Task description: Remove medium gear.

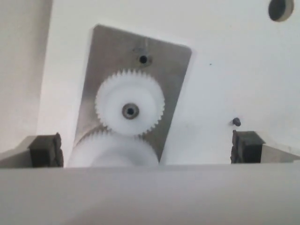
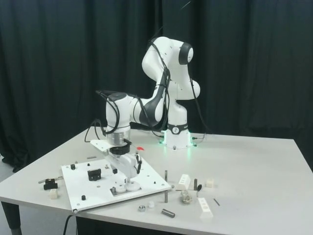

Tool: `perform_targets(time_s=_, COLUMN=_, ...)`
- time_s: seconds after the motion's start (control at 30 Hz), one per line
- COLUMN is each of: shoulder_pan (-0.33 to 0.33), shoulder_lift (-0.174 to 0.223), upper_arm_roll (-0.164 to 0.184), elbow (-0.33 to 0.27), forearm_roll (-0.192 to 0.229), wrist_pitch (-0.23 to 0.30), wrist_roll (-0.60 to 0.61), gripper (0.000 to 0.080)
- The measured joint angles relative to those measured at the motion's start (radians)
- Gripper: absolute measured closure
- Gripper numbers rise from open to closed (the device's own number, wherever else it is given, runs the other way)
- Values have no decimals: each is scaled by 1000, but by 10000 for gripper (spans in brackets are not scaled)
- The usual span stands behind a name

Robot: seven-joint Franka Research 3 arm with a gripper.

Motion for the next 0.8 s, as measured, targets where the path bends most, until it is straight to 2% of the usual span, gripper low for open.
perform_targets(time_s=0.4, shoulder_pan=-2, shoulder_lift=2, upper_arm_roll=4, elbow=-37, forearm_roll=41, wrist_pitch=68, wrist_roll=29, gripper=3)
perform_targets(time_s=0.8, shoulder_pan=-1, shoulder_lift=22, upper_arm_roll=12, elbow=-39, forearm_roll=43, wrist_pitch=101, wrist_roll=52, gripper=3)
